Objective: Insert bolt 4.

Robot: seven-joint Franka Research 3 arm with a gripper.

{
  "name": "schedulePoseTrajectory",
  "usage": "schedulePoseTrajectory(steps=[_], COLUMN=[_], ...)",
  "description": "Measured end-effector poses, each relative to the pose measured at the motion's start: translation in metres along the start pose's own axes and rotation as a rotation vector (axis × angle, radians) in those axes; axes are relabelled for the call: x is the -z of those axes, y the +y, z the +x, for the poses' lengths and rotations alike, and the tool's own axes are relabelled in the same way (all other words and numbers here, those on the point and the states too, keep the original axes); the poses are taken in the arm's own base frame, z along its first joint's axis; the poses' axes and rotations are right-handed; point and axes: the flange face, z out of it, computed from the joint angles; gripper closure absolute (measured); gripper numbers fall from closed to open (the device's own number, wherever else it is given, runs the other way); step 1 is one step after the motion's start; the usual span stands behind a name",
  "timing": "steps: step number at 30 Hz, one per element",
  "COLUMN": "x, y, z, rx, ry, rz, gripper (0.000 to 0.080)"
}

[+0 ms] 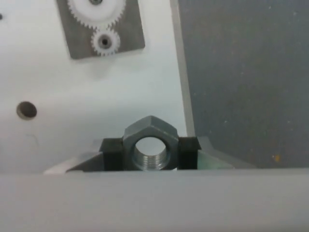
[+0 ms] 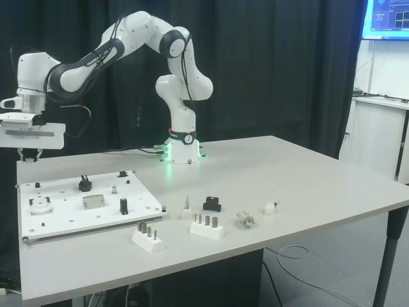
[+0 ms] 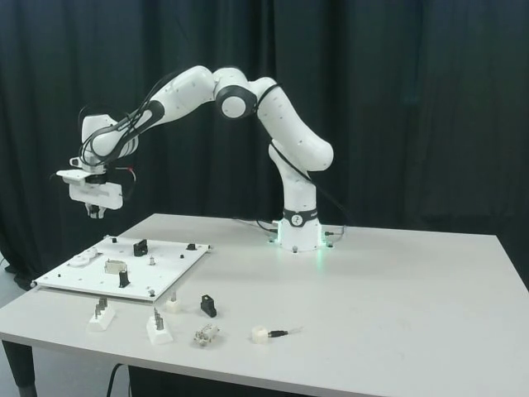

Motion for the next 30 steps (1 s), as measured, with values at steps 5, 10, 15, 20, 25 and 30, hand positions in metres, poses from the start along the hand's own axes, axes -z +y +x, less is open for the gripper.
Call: schedulePoseTrajectory(steps=[5, 10, 15, 20, 25, 30], x=[-0.010, -0.021, -0.033, -0.044, -0.053, -0.059], y=[0.007, 0.017, 0.029, 0.039, 0.044, 0.047], z=[-0.005, -0.011, -0.017, -0.024, -0.029, -0.033], rx=[-0.002, 0.003, 0.012, 0.037, 0.051, 0.078], ry=[-0.027, -0.056, -0.081, -0.103, -0.112, -0.114], rz=[-0.001, -0.004, -0.009, -0.007, 0.013, 0.042], gripper=[0.0577, 0.0577, 0.0577, 0.0577, 0.0577, 0.0577])
